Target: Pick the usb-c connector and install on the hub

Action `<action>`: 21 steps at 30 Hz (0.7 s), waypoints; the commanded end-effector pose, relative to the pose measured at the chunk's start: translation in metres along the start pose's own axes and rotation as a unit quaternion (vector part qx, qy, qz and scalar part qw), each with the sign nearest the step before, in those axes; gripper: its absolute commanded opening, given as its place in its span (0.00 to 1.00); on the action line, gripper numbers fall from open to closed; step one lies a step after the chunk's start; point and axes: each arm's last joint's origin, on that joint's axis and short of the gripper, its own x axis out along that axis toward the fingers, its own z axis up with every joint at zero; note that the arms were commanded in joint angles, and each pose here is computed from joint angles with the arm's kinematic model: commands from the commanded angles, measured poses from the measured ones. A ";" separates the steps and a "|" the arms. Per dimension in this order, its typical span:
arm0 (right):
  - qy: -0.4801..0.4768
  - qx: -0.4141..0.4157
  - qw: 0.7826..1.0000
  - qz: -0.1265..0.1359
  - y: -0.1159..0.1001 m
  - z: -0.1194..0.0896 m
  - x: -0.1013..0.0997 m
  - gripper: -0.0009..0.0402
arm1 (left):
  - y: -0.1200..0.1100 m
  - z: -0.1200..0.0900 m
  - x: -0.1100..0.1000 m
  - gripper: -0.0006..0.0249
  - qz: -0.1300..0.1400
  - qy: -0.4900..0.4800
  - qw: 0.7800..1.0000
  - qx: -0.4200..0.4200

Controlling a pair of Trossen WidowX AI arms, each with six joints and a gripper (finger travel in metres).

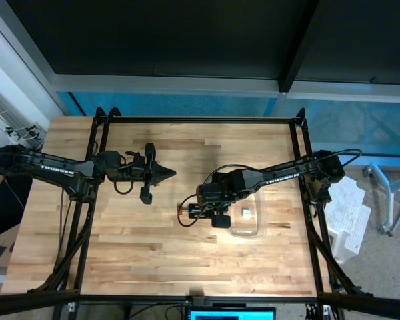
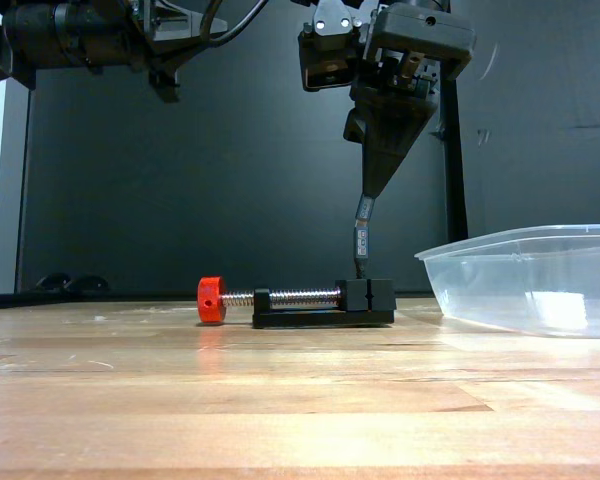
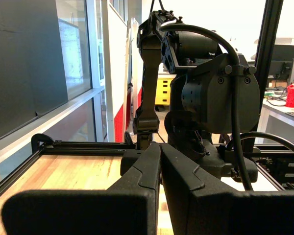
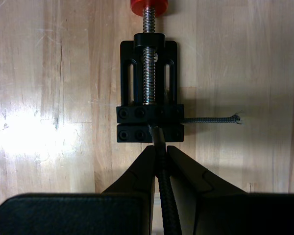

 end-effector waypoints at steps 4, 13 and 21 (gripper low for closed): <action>-0.003 0.000 1.000 0.001 0.000 0.000 -0.002 0.02 | 0.000 0.000 0.000 0.02 0.000 0.000 1.000 0.000; -0.007 0.000 1.000 0.001 0.000 0.002 -0.007 0.02 | 0.000 0.000 0.000 0.02 0.000 0.000 1.000 0.000; -0.005 0.000 1.000 0.001 0.000 0.003 -0.004 0.02 | 0.000 0.000 0.000 0.02 0.000 0.000 1.000 0.000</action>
